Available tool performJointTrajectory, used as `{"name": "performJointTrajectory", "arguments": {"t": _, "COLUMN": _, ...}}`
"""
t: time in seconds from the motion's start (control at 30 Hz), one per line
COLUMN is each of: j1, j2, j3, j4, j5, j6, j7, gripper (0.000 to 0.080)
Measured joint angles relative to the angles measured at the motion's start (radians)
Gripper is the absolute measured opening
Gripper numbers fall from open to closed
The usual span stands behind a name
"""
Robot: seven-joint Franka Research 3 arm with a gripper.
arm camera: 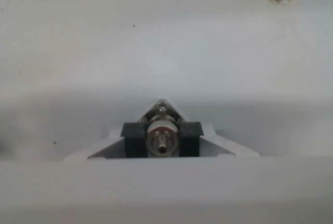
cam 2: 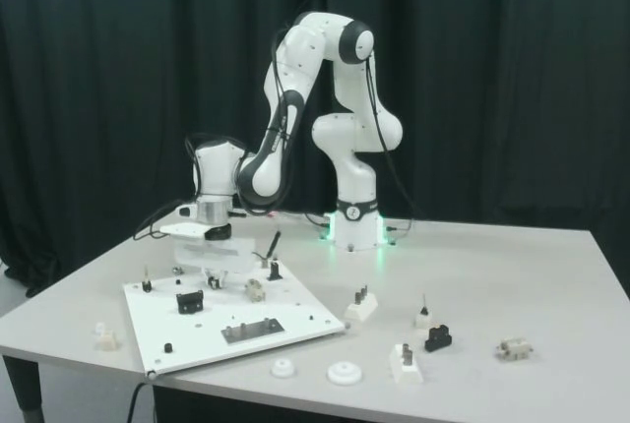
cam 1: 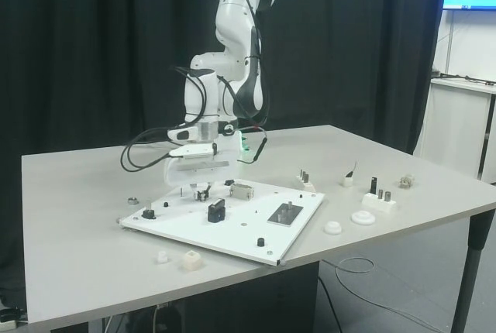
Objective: Insert BNC.
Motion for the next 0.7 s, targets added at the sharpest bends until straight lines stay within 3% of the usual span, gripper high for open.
{"name": "performJointTrajectory", "arguments": {"t": 0.7, "j1": 0.022, "j2": 0.000, "j3": -0.010, "j4": -0.013, "j5": -0.001, "j6": 0.024, "j7": 0.579, "gripper": 0.0127}}
